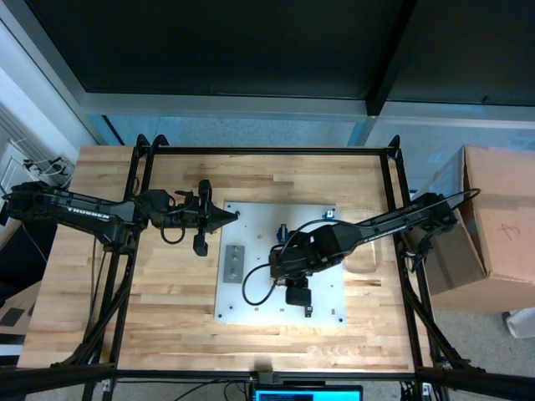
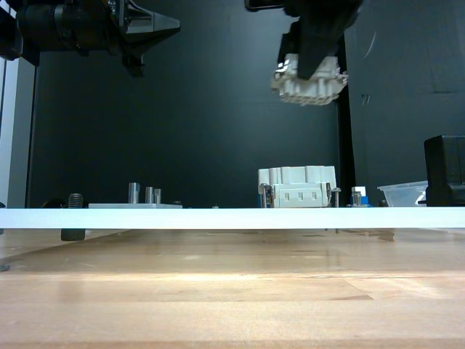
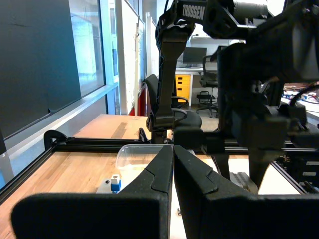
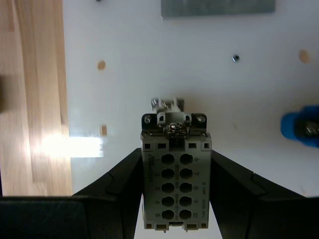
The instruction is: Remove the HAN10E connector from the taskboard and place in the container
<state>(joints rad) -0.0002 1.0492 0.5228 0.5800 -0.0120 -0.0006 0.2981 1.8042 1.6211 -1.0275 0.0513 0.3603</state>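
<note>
HAN10E connector (image 4: 174,181) clamped between the fingers (image 4: 119,181) of the right gripper (image 4: 174,199), one dark finger on each long side, pin face with two rows of holes turned to the wrist camera

Connector held clear of its seat: in the low view it (image 2: 309,80) is seen hanging well above the white taskboard (image 2: 218,217), slightly tilted, not touching anything below

A pale matching housing (image 2: 298,187) is seen seated on the board, roughly under the held part

Right gripper (image 1: 294,288) is placed over the middle-right of the board, arm reaching in from the right edge

Blue part (image 4: 301,127) is seen on the board just beside the grip; grey plate (image 1: 233,263) with short pegs lies further left on the board, well apart from the connector

Clear container (image 2: 403,193) sits off the board's right edge on the wooden table (image 1: 100,276), near the right arm; connector is not in it

Left gripper (image 3: 173,172): fingers pressed together, nothing between them. It (image 1: 224,215) is held at the board's far-left corner, raised high above the surface in the low view

Cardboard box (image 1: 497,225) stands past the table's right edge
</note>
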